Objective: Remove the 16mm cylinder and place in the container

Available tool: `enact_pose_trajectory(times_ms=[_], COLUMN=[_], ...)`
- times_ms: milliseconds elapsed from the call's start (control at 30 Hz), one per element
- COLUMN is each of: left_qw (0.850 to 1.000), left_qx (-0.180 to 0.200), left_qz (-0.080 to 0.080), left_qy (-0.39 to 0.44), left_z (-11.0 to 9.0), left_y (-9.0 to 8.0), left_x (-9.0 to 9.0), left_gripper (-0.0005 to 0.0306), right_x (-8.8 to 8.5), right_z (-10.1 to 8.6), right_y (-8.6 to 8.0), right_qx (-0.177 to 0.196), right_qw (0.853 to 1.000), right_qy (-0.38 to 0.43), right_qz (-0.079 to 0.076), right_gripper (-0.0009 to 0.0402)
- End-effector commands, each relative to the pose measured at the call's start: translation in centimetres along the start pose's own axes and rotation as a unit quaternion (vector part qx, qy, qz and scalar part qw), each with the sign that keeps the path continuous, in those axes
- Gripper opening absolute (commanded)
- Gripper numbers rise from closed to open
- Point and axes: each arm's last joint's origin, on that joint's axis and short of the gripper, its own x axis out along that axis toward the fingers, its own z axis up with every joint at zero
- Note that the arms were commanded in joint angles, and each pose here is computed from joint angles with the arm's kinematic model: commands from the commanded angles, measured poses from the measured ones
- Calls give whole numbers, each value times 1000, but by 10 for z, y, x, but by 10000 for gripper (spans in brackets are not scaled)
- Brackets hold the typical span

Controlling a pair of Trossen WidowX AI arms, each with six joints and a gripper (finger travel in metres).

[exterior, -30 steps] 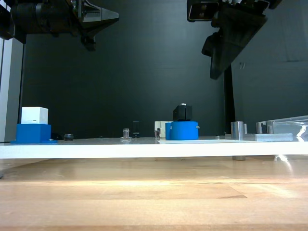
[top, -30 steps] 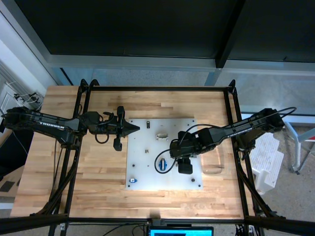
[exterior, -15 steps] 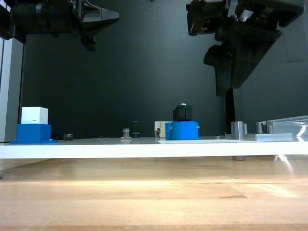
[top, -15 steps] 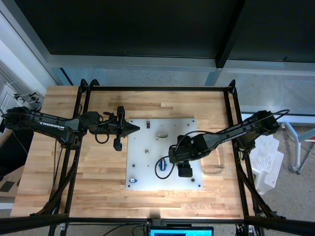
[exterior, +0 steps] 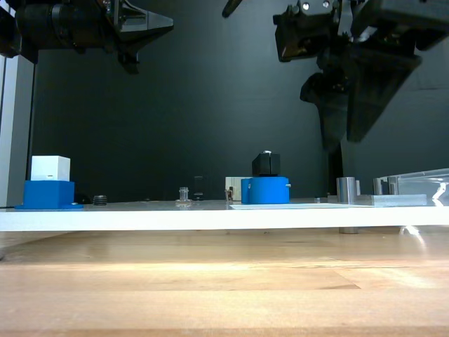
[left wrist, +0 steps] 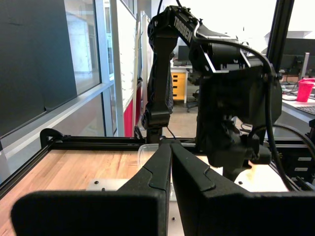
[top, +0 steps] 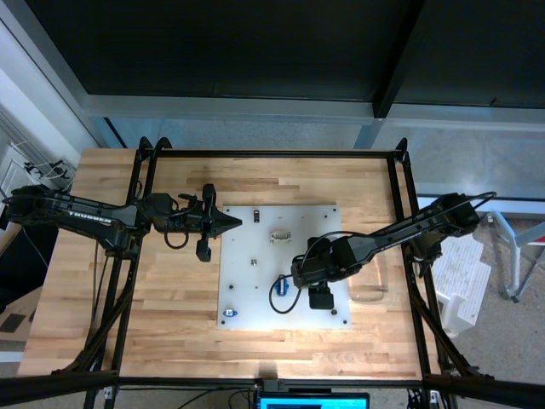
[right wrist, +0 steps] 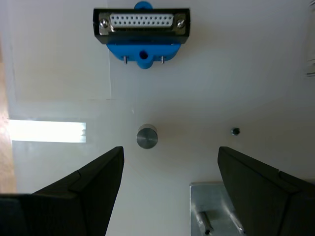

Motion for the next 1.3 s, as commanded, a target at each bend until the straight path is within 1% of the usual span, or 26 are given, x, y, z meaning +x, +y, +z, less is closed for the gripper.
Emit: enact_pose_trajectory(times_ms=[33,300,467,600,733,867,1067,1300], left_qw=[1000,1000,1000,1000,1000,1000,1000,1000], left_qx=[0,0,0,0,0,0,0,0], left_qz=[0,0,0,0,0,0,0,0], left_qy=[0,0,0,0,0,0,0,0], left_z=[0,0,0,0,0,0,0,0], left_y=[0,0,0,0,0,0,0,0], left_x=[0,0,0,0,0,0,0,0], left_gripper=[0,0,0,0,0,0,0,0], right_x=[6,8,19,24,29,38,40,41], right_z=[0,0,-1,-2,-2,-1,1,-1], right_y=[2,4,10,16,17,20,20,20], right_qx=[2,4,7,12,11,10,11,11], right_qw=[1000,1000,1000,1000,1000,999,1000,1000], right_qy=[7,7,20,24,29,32,25,26], right_qz=[-2,-1,-4,-4,-6,-7,-6,-5], right_gripper=[267,267,267,267,267,265,240,190])
